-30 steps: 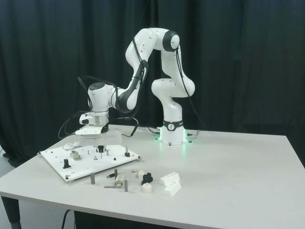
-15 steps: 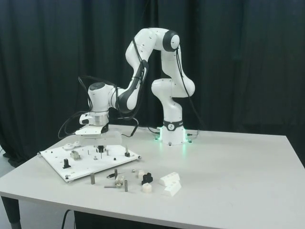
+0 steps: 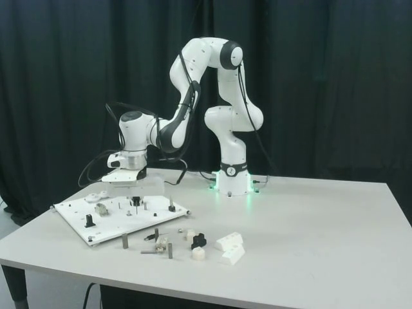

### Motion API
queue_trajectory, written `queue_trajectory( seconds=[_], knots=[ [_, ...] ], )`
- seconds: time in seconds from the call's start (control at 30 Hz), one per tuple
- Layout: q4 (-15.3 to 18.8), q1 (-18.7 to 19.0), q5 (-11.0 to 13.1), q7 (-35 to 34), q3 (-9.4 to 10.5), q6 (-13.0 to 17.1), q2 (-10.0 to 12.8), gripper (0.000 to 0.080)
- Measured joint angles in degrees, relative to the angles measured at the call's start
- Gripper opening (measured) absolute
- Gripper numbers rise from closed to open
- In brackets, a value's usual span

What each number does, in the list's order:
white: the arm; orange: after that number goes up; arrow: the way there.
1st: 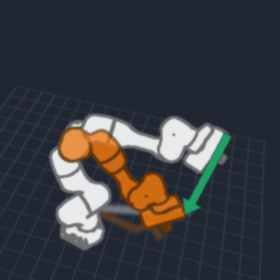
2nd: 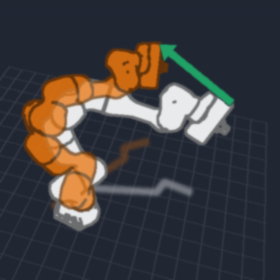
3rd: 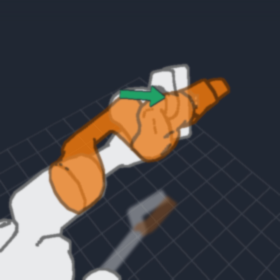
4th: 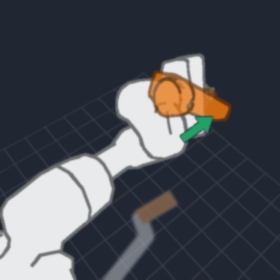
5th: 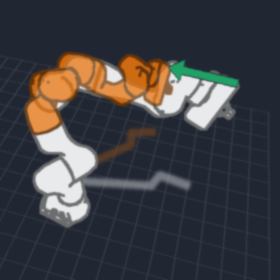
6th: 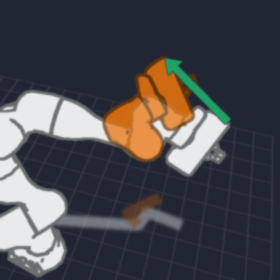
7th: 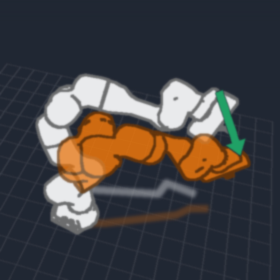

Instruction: Place round peg 1.

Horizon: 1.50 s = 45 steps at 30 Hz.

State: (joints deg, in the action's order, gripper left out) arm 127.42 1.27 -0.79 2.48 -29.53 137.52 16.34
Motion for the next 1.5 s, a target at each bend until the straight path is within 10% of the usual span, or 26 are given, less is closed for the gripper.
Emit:
queue_trajectory(
  seconds=[1.5],
  knots=[
    [0.0,14.2,4.4,-15.8,5.35,-3.3,-1.9,0.0035]
  ],
)
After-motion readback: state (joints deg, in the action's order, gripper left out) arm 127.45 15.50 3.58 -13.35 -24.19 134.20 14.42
